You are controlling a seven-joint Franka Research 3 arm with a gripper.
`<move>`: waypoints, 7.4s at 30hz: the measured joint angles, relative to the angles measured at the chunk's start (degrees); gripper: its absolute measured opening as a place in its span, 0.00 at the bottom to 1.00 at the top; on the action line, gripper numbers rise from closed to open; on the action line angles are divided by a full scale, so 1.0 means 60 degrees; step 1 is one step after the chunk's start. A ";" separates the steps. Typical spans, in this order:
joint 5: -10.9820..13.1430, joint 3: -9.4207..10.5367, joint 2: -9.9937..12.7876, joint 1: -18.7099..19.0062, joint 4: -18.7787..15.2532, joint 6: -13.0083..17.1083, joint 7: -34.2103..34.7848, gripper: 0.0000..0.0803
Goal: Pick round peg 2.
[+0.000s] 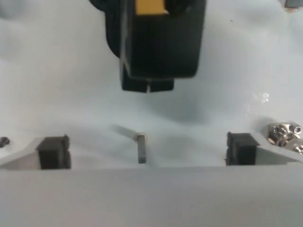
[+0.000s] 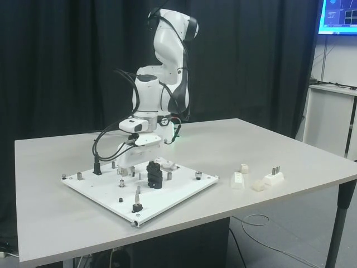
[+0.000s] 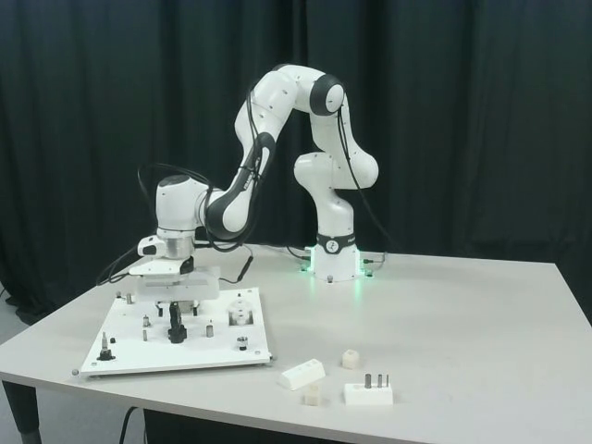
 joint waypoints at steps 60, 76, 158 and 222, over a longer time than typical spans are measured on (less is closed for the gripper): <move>0.0004 -0.0405 0.0000 -0.0117 0.0736 -0.0231 0.0838 1.00; 0.0279 -0.0291 -0.0126 0.0100 0.1220 -0.0763 0.2563 1.00; -0.1774 0.0220 -0.1641 0.3921 0.2208 -0.3508 1.5255 1.00; 0.0129 0.1076 0.1274 0.5436 0.5342 -0.4331 2.4617 1.00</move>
